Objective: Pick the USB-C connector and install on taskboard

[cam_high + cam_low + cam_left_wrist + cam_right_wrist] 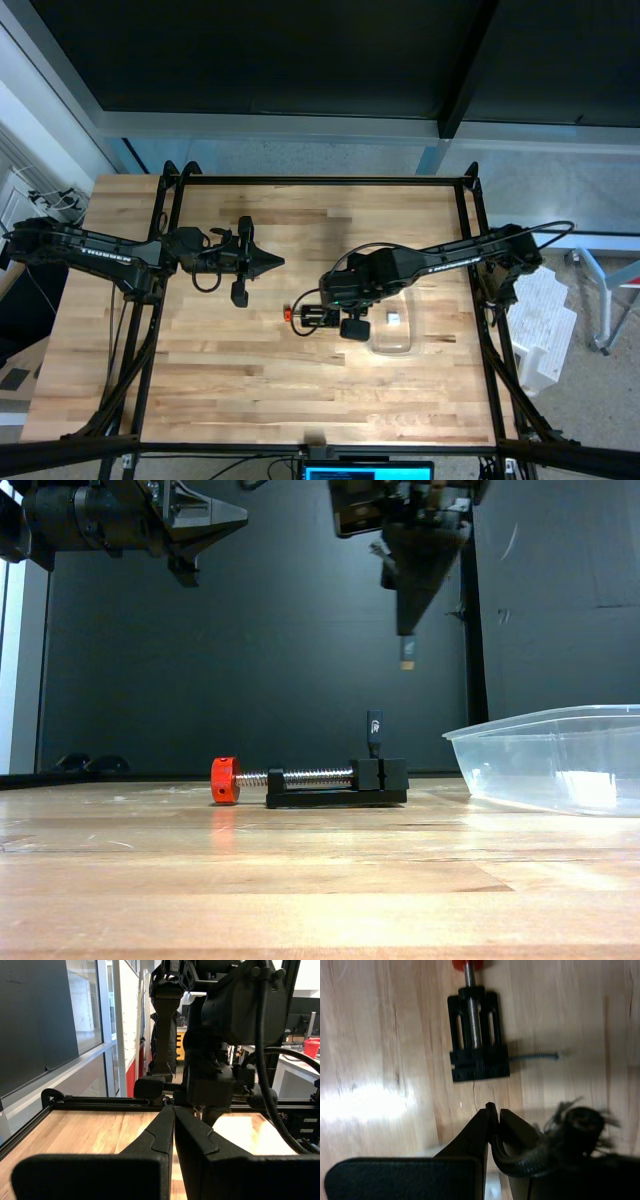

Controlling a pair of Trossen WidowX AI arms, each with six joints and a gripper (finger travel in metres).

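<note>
Fingers of the right end effector point straight down, clamped on the USB-C connector, which hangs in open air above the taskboard. The left end effector, closed empty, is held high, well apart. A clear tray sits near on the wooden desk; dark wall behind.

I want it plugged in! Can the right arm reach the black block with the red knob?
Probably yes: the right gripper, holding the USB-C connector, hangs above the taskboard, nothing between. The left gripper sits aside.
</note>
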